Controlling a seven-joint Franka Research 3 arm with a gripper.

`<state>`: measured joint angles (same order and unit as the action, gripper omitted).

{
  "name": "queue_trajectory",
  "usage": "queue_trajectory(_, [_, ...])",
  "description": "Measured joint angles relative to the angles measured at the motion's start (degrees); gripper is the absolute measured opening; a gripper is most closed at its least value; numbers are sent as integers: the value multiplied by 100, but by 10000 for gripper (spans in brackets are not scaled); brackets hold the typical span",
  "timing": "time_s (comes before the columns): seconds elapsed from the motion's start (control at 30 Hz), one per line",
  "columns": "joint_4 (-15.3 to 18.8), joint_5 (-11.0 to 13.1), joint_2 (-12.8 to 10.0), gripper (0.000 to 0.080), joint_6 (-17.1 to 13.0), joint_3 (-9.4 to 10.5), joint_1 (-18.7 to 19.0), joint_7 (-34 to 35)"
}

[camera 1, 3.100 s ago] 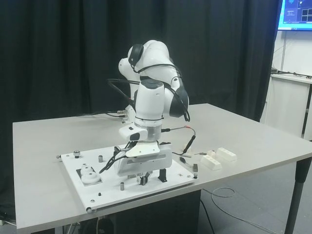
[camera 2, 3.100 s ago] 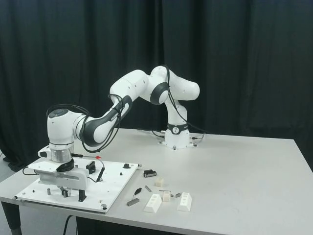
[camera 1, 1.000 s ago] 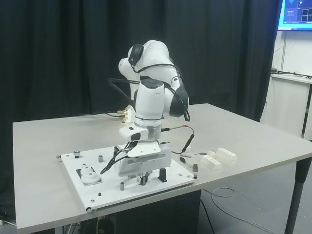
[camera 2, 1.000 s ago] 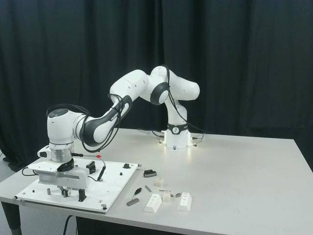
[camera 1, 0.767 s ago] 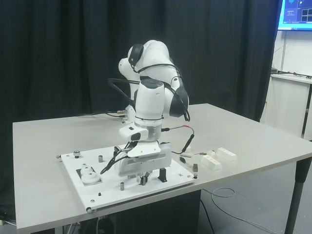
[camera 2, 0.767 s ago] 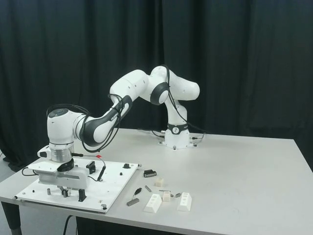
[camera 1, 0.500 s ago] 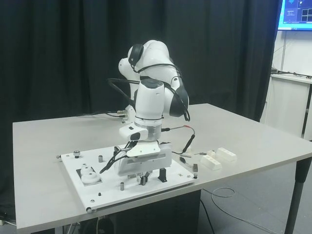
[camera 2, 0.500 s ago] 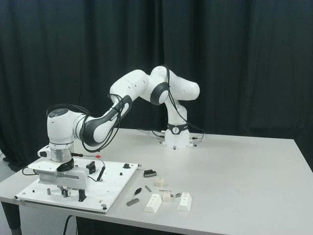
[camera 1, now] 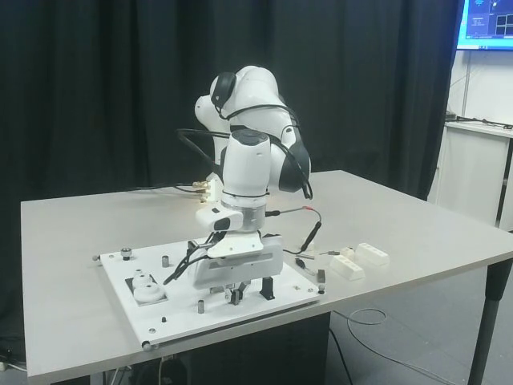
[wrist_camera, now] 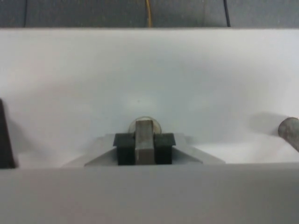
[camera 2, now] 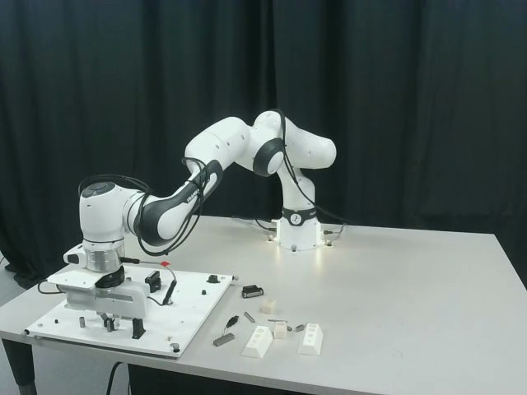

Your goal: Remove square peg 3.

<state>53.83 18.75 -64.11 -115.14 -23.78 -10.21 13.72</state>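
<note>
1. On the left of the first room view, my white board (camera 1: 184,301) lies flat on the grey bench (camera 1: 72,233). At its left end sit two white round pieces (camera 1: 147,287) in a grey recess, with short grey pins (camera 1: 165,260) standing near them.
2. Further right, a grey pin (camera 1: 199,305) stands upright on the board just beside my end effector (camera 1: 235,297).
3. My end effector points straight down at the board. In the wrist view its two black fingertips (wrist_camera: 123,148) are closed on the square peg (wrist_camera: 144,145), a grey upright bar clamped between them over a round seat in the board. I cannot tell whether the peg's lower end is in its hole or just above it.
4. A black post (camera 1: 269,289) stands on the board just beside my end effector on its right, close to my hand's body. In the wrist view another grey pin (wrist_camera: 289,131) shows at the edge, well apart from the peg.
5. A black cable (camera 1: 309,228) loops from my wrist down toward the board's right end.
6. Right of the board, white blocks (camera 1: 361,258) and small grey parts (camera 2: 224,337) lie loose on the bench.
7. At the far right, a screen (camera 1: 485,24) glows at the upper corner; its writing is too small to read. I see no readable labels on the board.
</note>
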Motion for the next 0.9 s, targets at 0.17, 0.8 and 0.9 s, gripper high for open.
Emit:
queue_trajectory(0.17, [-1,0,0,75,0,-2,0,-165])
queue_trajectory(0.8, [-1,-1,0,75,0,-4,-1,-243])
queue_trajectory(0.9, [-1,-1,0,75,0,-4,-1,-238])
